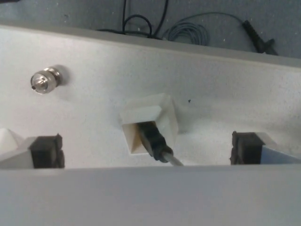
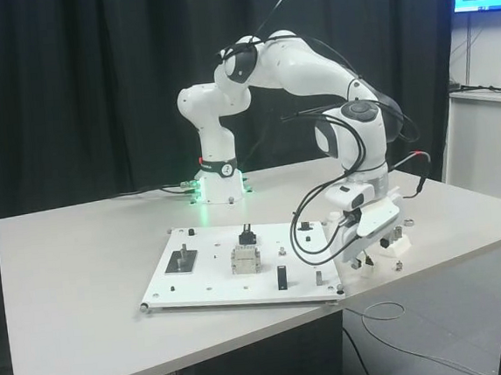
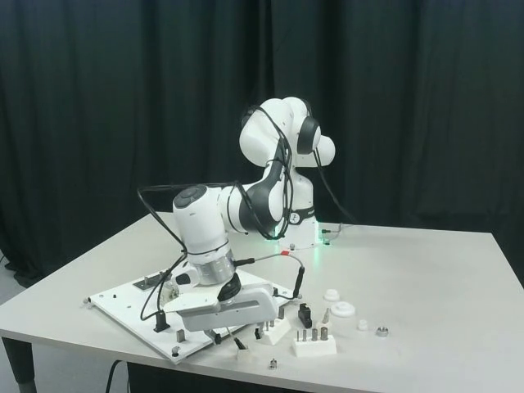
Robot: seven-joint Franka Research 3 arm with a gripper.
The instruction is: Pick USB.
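Note:
In the wrist view a black USB plug (image 1: 151,137) sits in a small white holder (image 1: 149,118), and its grey cable (image 1: 175,160) leads away from it. My gripper (image 1: 146,150) hangs over it, open, with one black pad (image 1: 47,151) on each side of the plug and well apart from it. In the first room view the gripper (image 2: 368,254) is low over the table by the white board's (image 2: 215,283) near right corner. The second room view shows the gripper (image 3: 237,334) at the table's front edge. The hand hides the plug in both room views.
A metal knob (image 1: 45,80) stands on the table near the holder. The table edge (image 1: 188,49) is close behind, with cables on the floor beyond. White blocks (image 3: 315,345) with pegs and small parts (image 3: 342,309) lie beside the board. The board carries several fixtures (image 2: 245,260).

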